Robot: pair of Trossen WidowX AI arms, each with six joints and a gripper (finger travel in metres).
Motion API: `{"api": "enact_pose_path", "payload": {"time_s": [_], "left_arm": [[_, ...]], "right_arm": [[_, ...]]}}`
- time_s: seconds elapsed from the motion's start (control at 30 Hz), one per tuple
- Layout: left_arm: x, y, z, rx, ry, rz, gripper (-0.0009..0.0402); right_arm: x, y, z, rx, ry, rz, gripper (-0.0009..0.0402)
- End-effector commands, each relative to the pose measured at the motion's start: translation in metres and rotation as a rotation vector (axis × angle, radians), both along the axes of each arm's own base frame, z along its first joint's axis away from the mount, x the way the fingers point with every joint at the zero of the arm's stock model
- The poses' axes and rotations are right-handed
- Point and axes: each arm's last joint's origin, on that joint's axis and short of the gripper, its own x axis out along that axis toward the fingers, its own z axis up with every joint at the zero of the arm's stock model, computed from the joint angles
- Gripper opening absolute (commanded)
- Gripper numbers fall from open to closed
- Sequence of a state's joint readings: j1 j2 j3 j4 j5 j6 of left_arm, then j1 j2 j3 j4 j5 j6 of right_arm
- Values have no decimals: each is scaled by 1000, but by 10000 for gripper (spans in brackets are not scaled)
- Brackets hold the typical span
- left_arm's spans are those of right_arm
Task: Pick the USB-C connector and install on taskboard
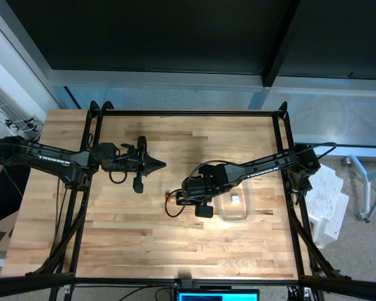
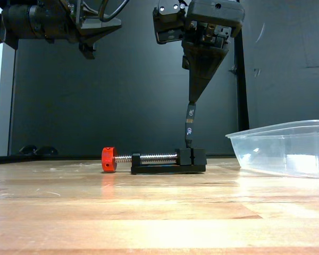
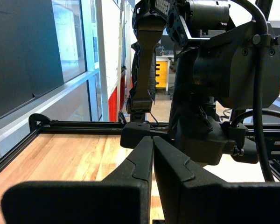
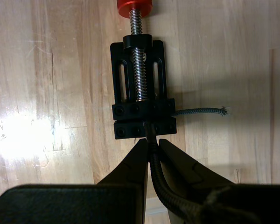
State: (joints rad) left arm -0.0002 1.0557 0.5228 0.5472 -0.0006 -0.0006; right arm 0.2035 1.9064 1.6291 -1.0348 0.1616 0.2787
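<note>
Right gripper (image 4: 149,145): pointing straight down over the middle of the table (image 1: 113,219), fingers clenched from both sides on the USB-C connector (image 2: 189,127).

Connector: thin, dark, near upright with a slight lean in the low view. Top end at the gripper tip, bottom end touching the clamp-block end of the taskboard (image 2: 167,162). Fully seated or not, cannot tell.

Braided cable (image 4: 156,179): running up between the fingers toward the wrist camera. A short braided end (frayed at the tip) sticking out sideways from the block, flat on the wood.

Taskboard: small black fixture lying flat near the table's centre, directly under the right gripper. Silver threaded screw (image 2: 154,158) along its length, orange-red knob (image 2: 109,159) at the end away from the connector, pointing toward the table's left edge.

Clear plastic tray (image 2: 282,146): just beside the taskboard on the side toward the right edge, apart from it. One small white piece (image 1: 236,198) inside.

Left gripper (image 3: 153,140): fingers pressed together on nothing, held high above the table's far-left part, pointing toward the centre, well apart from taskboard and tray.
</note>
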Motion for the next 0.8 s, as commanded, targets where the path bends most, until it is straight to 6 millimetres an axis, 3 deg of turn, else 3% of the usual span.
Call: {"api": "enact_pose_path", "payload": {"time_s": [0.03,0.5,0.8], "left_arm": [[0,0,0,0,0,0,0],[0,0,0,0,0,0,0],[0,0,0,0,0,0,0]], "right_arm": [[0,0,2,-2,-6,-1,0],[4,0,-8,-10,5,20,0],[2,0,-32,-6,8,20,0]]}}
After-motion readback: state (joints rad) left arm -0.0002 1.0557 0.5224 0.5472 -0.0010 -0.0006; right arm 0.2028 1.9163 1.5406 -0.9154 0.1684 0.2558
